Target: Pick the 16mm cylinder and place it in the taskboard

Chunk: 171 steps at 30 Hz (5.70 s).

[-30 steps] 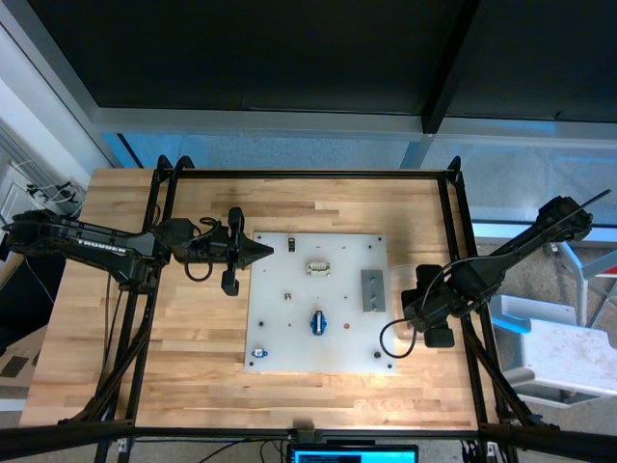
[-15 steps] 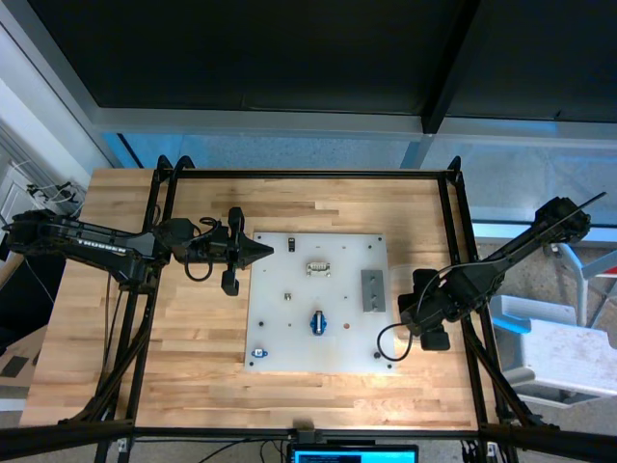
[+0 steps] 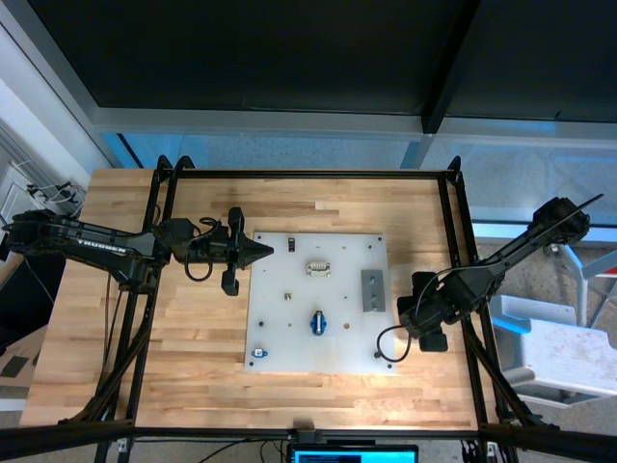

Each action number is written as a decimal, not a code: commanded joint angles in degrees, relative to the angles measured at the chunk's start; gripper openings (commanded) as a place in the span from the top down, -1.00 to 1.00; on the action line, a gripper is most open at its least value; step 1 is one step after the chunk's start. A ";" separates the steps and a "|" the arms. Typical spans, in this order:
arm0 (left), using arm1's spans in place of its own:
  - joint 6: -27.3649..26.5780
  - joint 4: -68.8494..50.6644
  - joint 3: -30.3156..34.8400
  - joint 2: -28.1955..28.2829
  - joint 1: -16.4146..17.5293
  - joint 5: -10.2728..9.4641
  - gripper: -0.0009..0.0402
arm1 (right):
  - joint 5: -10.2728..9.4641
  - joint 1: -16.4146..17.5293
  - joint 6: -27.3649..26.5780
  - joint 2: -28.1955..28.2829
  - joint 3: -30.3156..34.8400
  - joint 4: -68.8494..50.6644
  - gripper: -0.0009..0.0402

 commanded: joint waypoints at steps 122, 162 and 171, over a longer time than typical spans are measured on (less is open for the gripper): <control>0.02 0.00 0.02 0.00 0.00 0.02 0.96 | -1.01 0.52 0.92 -2.05 7.76 -7.26 0.84; 0.02 0.00 0.02 0.00 0.00 0.02 0.96 | 0.42 -2.16 -0.13 -1.03 13.70 -10.82 0.84; 0.00 0.00 0.02 0.00 0.02 0.02 0.96 | 0.46 -4.66 -2.23 3.58 15.69 -8.85 0.84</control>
